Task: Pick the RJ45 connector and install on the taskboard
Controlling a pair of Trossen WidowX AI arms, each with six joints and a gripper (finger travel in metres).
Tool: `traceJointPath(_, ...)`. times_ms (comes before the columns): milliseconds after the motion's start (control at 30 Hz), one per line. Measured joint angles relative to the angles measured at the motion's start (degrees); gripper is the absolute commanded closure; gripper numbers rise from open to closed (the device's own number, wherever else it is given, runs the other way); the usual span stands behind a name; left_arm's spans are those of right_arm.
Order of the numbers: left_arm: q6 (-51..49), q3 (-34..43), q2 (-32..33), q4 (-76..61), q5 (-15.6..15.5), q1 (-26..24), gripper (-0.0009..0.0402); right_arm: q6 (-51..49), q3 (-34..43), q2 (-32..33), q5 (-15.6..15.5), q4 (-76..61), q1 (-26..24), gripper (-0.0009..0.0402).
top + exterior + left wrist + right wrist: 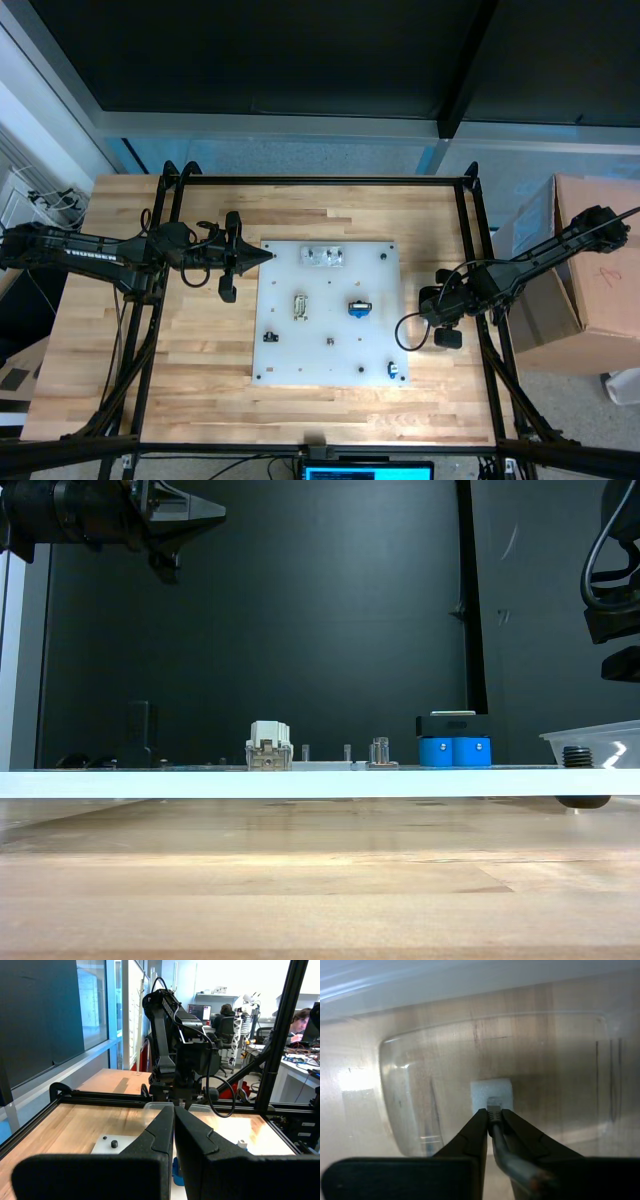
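The wooden bench (pixel 200 340) carries a white board (pixel 300 340). The left hand (pixel 268 257), fingers pressed together, hangs high at its left edge. The right hand (pixel 493 1112), beyond its right edge over a clear tray (pixel 420 1085), grips the network plug (pixel 493 1102) by its cable.

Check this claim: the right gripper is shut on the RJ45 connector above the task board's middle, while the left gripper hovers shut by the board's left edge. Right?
Wrong place: the right wrist view shows the right gripper shut on the RJ45 connector above the clear tray, not the task board's middle. The left gripper hovers shut by the board's left edge.
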Motion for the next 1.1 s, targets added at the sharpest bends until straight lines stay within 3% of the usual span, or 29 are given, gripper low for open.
traceJointPath(500, 0.0, 0.0, 0.02, 0.0, 0.0, 0.0, 0.0393, 0.48, 1.33, -0.07, -0.02, -0.37, 0.13, 0.0393)
traceJointPath(1100, 0.0, 0.0, 0.02, 0.0, 0.0, 0.0, 0.0393, -0.02, 12.02, -0.96, -0.15, -9.46, 0.15, 0.0393)
